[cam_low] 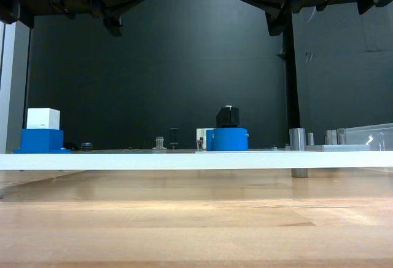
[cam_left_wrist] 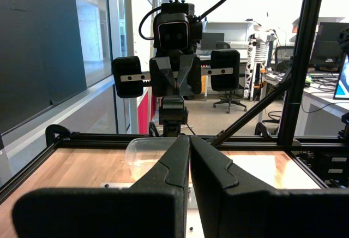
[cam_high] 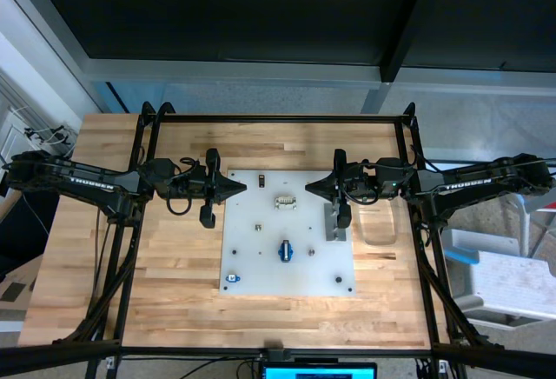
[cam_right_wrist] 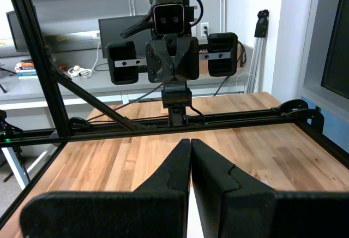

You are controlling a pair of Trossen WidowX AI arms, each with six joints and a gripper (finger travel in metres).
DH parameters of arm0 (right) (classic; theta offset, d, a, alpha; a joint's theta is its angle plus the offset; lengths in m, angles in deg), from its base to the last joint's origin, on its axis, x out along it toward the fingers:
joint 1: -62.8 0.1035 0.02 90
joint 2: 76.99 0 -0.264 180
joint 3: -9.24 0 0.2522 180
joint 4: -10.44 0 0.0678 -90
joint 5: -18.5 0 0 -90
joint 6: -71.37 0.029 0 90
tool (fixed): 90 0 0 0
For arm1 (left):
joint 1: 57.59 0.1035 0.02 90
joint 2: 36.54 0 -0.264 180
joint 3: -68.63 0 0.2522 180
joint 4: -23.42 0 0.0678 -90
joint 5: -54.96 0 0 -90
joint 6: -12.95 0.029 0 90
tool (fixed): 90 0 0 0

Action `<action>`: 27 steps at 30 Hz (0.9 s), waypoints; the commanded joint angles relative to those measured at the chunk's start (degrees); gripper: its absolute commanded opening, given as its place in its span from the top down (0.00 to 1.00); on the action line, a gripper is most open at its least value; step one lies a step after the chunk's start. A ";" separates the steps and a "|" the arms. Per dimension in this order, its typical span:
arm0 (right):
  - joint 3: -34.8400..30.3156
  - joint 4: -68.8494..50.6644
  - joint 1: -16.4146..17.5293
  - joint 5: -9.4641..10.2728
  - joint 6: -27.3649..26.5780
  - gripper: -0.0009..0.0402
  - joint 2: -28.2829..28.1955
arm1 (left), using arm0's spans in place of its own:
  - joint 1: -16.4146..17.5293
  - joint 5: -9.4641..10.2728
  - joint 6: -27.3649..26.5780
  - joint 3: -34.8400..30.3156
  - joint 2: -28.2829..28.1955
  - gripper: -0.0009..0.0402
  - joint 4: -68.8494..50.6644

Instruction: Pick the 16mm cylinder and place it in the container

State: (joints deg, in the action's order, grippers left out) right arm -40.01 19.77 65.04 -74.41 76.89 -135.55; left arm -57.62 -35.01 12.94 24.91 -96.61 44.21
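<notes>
16mm cylinder (cam_high: 311, 253) stands upright on the white board (cam_high: 252, 262), just beside the blue part (cam_high: 285, 250) on its right side, and nothing holds it. Both arms hang high above the board. The left gripper (cam_high: 236, 186) is over its far left corner and the right gripper (cam_high: 311, 186) is over its far part, right of the middle. Each has its fingers pressed together with nothing between them. The container (cam_high: 380, 222) lies on the bench (cam_high: 174, 266) just beside the right edge of the board, so I judge the right arm the better one for this pick. It should first spread the fingers wider than the cylinder and then come straight down over it, keeping off the blue part, which is taller and very near. The cylinder looks like small smooth metal, so the fingers should close low on its body, otherwise it may slip or tip. The grey block (cam_high: 334, 227) lies between cylinder and container, so the arm should lift well before crossing.
</notes>
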 commanded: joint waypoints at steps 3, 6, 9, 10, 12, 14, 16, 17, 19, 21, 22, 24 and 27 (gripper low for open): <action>-0.28 -0.04 0.02 0.02 -0.02 0.98 -0.02 | 0.02 -0.02 0.00 0.00 -0.02 0.98 0.00; -0.55 -0.02 0.02 0.02 0.00 0.98 -0.02 | 0.02 -0.02 0.00 0.00 -0.02 0.98 -0.02; -0.76 -0.02 0.02 0.04 0.00 0.98 -0.02 | 0.02 -0.02 0.00 0.00 -0.02 0.98 0.00; -0.79 -0.02 0.02 0.04 0.00 0.98 -0.02 | 0.04 -0.02 0.00 0.00 -0.02 0.98 0.00; -0.76 -0.11 0.04 0.02 0.07 0.98 -0.02 | 0.02 -0.02 0.00 0.00 -0.02 0.98 0.00; -0.79 -0.39 0.04 0.04 0.61 0.98 -0.02 | 0.02 -0.02 0.00 0.00 -0.02 0.98 0.00; -0.79 -1.14 0.04 0.09 1.49 0.98 -0.02 | 0.02 -0.02 0.00 0.00 -0.02 0.98 0.00; -0.96 -2.19 0.04 0.11 1.81 0.98 -0.02 | 0.02 -0.02 0.00 0.00 -0.02 0.98 -0.02; -2.34 -6.58 0.04 0.11 1.81 0.98 -0.02 | 0.02 -0.02 0.00 0.00 -0.02 0.98 0.00; -4.37 -12.04 0.04 0.07 1.68 0.98 -0.02 | 0.02 -0.02 0.00 0.00 -0.02 0.98 -0.02; -5.46 -14.71 0.04 0.00 1.70 0.98 -0.02 | 0.02 -0.02 0.00 0.00 -0.02 0.98 0.00; -7.85 -19.87 0.02 0.00 1.81 0.98 -0.02 | 0.02 -0.02 0.00 0.00 -0.02 0.98 0.00; -12.07 -28.79 0.04 0.04 1.84 0.98 -0.42 | 0.04 -0.02 0.00 0.00 -0.02 0.98 0.00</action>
State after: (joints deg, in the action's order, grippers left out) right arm -50.30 -5.34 65.06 -74.35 78.73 -135.64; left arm -57.60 -35.03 12.94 24.94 -96.61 44.21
